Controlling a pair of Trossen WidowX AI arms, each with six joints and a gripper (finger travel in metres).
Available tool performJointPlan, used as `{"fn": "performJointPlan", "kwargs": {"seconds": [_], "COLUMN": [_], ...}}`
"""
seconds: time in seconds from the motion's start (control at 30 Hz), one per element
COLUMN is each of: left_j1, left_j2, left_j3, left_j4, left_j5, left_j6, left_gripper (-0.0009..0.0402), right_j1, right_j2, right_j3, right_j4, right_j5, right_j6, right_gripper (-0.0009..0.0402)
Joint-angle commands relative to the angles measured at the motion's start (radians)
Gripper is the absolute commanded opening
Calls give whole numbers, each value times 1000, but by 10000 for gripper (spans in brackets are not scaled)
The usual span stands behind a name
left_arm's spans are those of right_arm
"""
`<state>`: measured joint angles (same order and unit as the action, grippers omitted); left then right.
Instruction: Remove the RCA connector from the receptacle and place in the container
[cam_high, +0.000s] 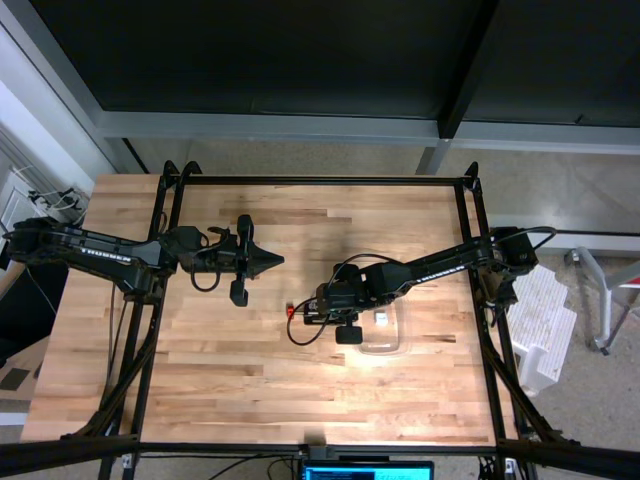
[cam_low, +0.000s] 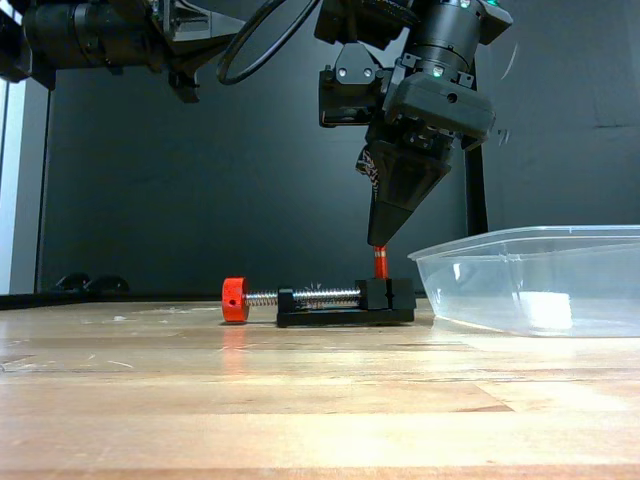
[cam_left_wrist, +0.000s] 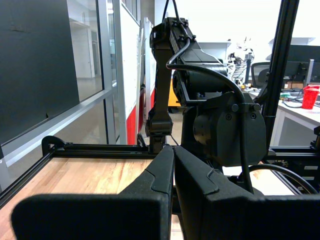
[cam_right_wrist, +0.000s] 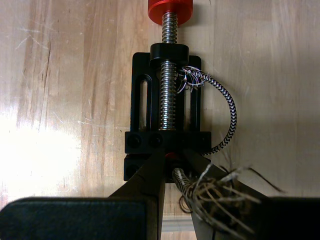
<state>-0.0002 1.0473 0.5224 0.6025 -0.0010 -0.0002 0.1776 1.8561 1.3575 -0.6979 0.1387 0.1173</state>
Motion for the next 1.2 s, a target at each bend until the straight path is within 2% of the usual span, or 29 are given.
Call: {"fn": "performJointPlan", "kwargs": {"seconds": [0.03,0.27,0.83,1.2], "left_j1": [0,0,0,0], "left_j2": [0,0,0,0], "left_j3": [0,0,0,0], "left_j4": [0,0,0,0], "left_j5": [0,0,0,0], "left_j6": [0,0,0,0], "left_gripper": [0,0,0,0], "right_j1": [1,1,1,2], "right_j2": [-5,-39,-201,-233], "right_j3": [1,1,8,1], "right_j4": [-1,-3,-42,-56], "right_j5": [0,0,0,-10], "right_j6": [1,0,1,15], "right_gripper": [2,2,2,2]}}
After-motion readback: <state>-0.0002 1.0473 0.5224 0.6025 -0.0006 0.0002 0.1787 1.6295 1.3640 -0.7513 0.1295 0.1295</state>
